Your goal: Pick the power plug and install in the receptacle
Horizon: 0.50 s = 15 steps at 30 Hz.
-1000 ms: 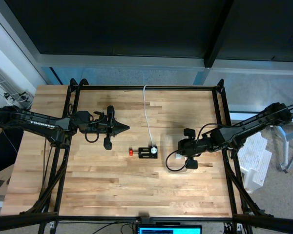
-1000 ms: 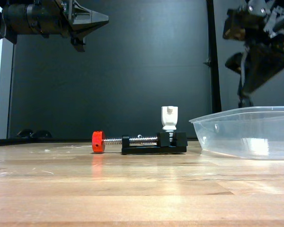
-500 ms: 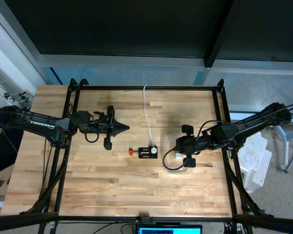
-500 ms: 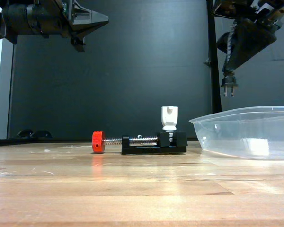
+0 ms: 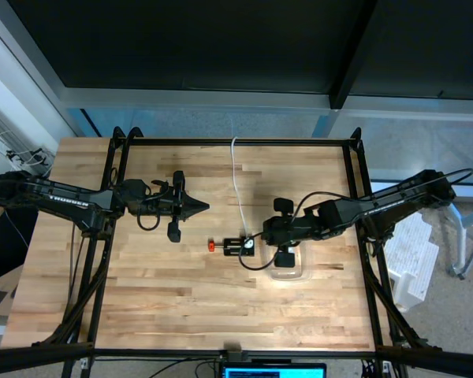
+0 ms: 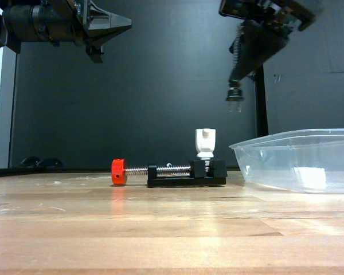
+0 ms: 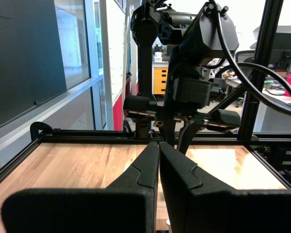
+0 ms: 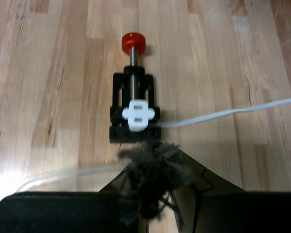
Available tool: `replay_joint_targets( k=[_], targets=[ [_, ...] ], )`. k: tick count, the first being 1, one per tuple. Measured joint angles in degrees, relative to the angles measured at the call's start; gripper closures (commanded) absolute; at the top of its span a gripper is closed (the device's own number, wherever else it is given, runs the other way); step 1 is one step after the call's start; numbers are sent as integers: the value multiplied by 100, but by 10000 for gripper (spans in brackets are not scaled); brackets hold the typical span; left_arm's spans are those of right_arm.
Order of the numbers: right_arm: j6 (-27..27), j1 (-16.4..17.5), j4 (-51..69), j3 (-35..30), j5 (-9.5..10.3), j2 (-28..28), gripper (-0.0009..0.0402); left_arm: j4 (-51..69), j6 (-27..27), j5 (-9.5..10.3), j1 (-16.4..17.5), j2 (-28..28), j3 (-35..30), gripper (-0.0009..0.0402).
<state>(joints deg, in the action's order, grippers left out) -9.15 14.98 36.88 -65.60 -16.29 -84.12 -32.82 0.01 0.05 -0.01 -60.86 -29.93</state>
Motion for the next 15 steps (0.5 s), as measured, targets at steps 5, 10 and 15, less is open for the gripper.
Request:
replay_joint_targets(
  k=[5, 10, 15],
  targets=[
    [79, -48, -186, -201, 144, -358, 393, 0, 0, -2, 0, 0, -2, 393],
    [138, -101, -391, -260, 140, -590, 393, 0, 0, 0, 0, 0, 0, 393],
    [138, -114, -468, -260, 149, -721, 393, 0, 0, -2, 0, 0, 0, 393]
  ],
)
